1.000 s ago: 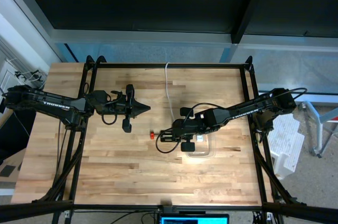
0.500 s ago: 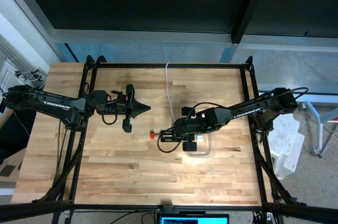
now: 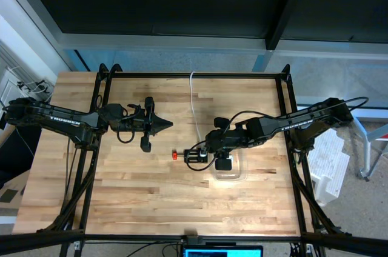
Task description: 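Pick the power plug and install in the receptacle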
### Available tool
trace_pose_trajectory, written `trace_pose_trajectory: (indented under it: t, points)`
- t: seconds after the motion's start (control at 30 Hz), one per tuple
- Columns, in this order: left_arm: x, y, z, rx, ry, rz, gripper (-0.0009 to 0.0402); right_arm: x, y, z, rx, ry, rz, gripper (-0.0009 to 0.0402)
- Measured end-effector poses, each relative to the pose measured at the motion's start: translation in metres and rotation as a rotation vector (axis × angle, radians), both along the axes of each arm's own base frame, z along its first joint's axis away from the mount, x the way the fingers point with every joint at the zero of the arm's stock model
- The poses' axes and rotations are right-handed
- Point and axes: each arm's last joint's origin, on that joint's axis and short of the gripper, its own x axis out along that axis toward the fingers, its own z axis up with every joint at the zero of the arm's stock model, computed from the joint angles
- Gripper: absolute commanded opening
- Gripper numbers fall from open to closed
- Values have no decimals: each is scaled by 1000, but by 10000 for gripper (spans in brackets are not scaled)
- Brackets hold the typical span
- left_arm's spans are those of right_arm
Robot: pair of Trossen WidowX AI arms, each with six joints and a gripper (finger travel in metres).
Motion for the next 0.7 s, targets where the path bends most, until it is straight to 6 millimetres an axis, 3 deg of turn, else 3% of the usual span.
trace_pose_trajectory:
  t: [0.17,0.5,0.7]
  points:
    - [0,0,0,0,0,0,0,-13,-6,11,6,-71,49,105]
    - [0,0,0,0,0,0,0,-62,-43,34,-2,-380,21,0]
    - [0,0,0,0,0,0,0,-80,-52,39,-22,-583,14,1]
